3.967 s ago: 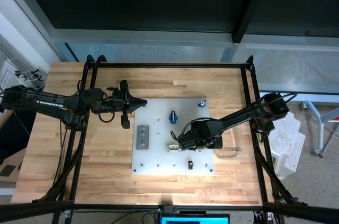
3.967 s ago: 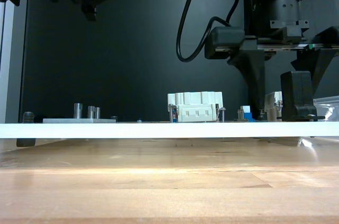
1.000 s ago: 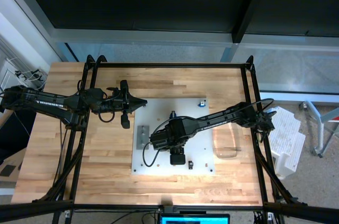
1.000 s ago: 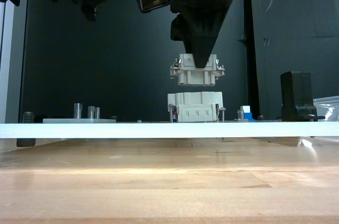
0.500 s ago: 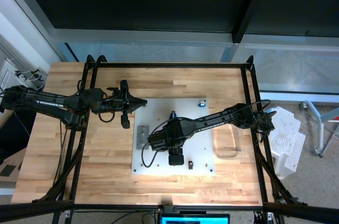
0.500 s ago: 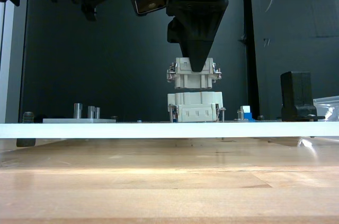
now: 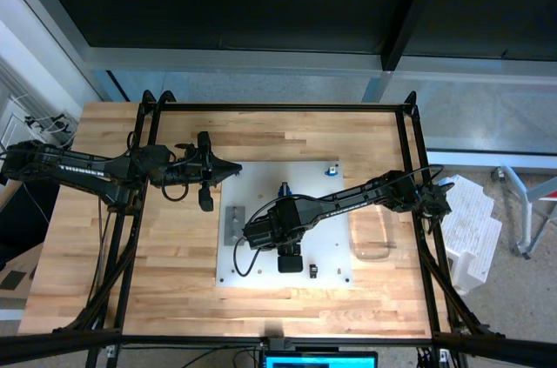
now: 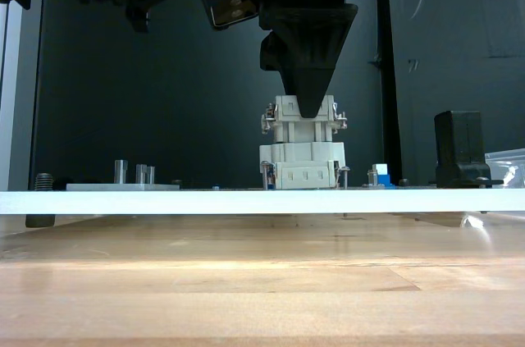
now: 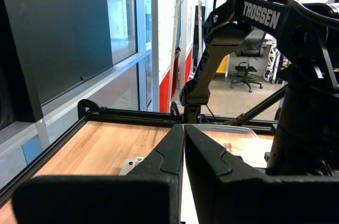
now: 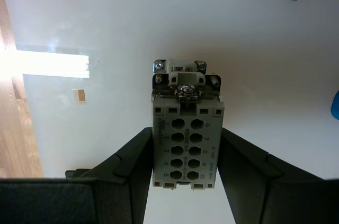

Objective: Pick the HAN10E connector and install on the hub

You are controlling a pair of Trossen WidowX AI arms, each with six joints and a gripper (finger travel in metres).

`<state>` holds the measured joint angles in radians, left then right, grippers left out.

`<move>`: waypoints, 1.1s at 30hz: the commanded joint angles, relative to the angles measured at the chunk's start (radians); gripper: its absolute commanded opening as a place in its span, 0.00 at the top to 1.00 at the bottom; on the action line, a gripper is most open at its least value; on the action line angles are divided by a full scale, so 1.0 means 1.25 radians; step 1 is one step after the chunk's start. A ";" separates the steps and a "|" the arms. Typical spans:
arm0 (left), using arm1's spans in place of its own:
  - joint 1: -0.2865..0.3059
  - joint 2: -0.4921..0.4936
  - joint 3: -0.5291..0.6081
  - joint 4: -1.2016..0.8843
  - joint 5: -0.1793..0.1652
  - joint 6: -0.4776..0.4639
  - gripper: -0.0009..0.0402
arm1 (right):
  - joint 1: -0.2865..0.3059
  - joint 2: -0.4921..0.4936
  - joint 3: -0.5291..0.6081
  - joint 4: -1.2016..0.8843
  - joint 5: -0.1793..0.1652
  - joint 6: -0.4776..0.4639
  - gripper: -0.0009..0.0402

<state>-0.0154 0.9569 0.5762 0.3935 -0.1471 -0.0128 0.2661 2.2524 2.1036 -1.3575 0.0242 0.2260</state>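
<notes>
HAN10E connector (image 8: 300, 121): centre of the low view, sitting directly on top of the hub (image 8: 302, 165). No gap shows between them; they touch along the full width. Both long axes run left to right across the frame, parallel, and the ends line up closely. Connector looks level, no tilt that I can make out.

Right wrist view: connector (image 10: 185, 147) seen end-on, with two columns of round sockets on its face. A finger (image 10: 132, 163) presses each long side. The hub below is mostly covered, so lateral offset cannot be read here.

Right gripper (image 8: 308, 109): clamped on the connector from straight above, pointing down, arm reaching in from the right edge. In the high view it hides both parts at the centre of the white task board (image 7: 261, 277).

Judgement: the stack looks tall for a full mate, so probably only partly seated. The remaining move would be straight down along the gripper's axis, with no sideways correction evident.

Left gripper (image 7: 228, 170): upper left of the board in the high view, raised, well apart from the hub. Its fingers (image 9: 212, 160) lie together, holding nothing. The right arm is plainly the nearer one.

Black part (image 8: 462, 150): right of the low view, on the board, well clear of the stack.
</notes>
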 commanded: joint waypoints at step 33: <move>0.000 0.000 0.000 0.000 0.000 0.000 0.98 | 0.000 0.023 -0.061 0.078 0.001 -0.003 0.86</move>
<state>-0.0154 0.9569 0.5762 0.3939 -0.1471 -0.0128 0.2661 2.2730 2.0338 -1.2663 0.0219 0.2214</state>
